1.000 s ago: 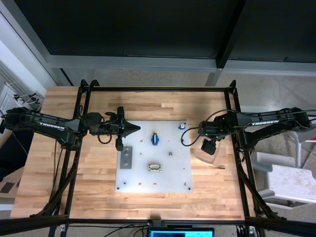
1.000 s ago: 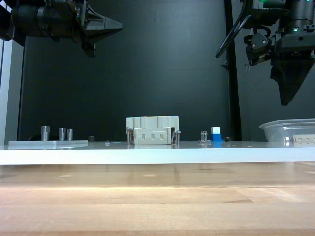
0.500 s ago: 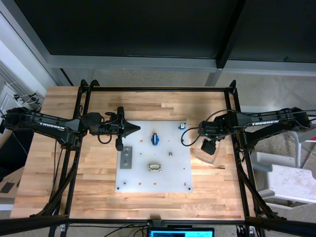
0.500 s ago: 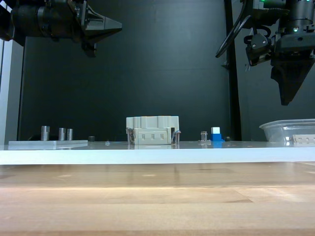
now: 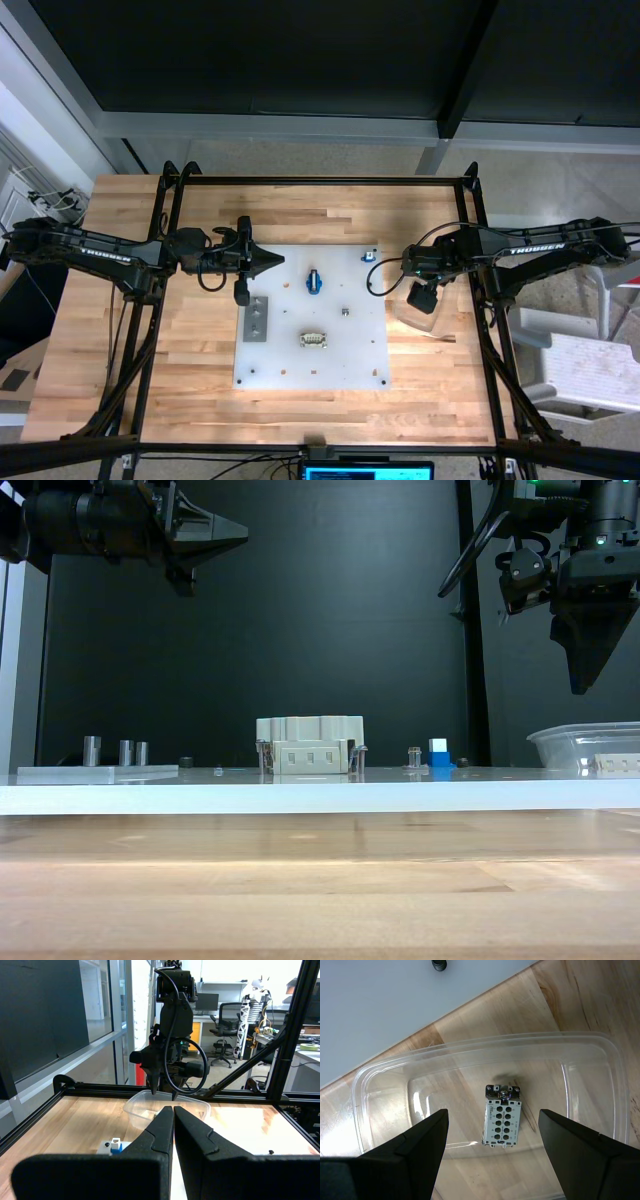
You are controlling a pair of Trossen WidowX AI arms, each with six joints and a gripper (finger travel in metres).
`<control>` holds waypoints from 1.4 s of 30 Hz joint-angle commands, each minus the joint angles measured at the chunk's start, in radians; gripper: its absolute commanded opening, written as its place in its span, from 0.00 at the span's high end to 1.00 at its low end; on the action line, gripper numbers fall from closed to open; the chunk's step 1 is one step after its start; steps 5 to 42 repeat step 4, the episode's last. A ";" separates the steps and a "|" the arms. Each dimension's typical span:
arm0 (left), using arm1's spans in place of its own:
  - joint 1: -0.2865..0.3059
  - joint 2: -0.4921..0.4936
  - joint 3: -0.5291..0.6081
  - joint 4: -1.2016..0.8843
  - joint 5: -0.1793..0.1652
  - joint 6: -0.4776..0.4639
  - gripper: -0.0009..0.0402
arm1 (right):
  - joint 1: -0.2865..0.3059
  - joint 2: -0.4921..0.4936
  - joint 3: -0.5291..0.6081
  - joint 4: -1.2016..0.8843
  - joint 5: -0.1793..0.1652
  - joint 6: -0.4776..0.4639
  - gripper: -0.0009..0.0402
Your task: Remove the HAN10-E connector and place it in the container
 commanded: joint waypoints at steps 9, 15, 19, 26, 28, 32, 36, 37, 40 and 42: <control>0.000 0.000 0.000 0.000 0.000 0.000 0.98 | 0.000 0.000 0.000 0.001 0.001 0.000 0.37; 0.000 0.000 0.000 0.000 0.000 0.000 0.98 | 0.000 0.000 0.000 0.001 0.001 0.000 0.37; 0.000 0.000 0.000 0.000 0.000 0.000 0.98 | 0.000 0.000 0.000 0.001 0.001 0.000 0.37; 0.000 0.000 0.000 0.000 0.000 0.000 0.98 | 0.000 0.000 0.000 0.001 0.001 0.000 0.37; 0.000 0.000 0.000 0.000 0.000 0.000 0.98 | 0.000 0.000 0.000 0.001 0.001 0.000 0.37; 0.000 0.000 0.000 0.000 0.000 0.000 0.98 | 0.000 0.000 0.000 0.001 0.001 0.000 0.37; 0.000 0.000 0.000 0.000 0.000 0.000 0.98 | 0.000 0.000 0.000 0.001 0.001 0.000 0.37; 0.000 0.000 0.000 0.000 0.000 0.000 0.98 | 0.000 0.000 0.000 0.001 0.001 0.000 0.37; 0.000 0.000 0.000 0.000 0.000 0.000 0.98 | 0.000 0.000 0.000 0.001 0.001 0.000 0.37; 0.000 0.000 0.000 0.000 0.000 0.000 0.98 | 0.000 0.000 0.000 0.001 0.001 0.000 0.37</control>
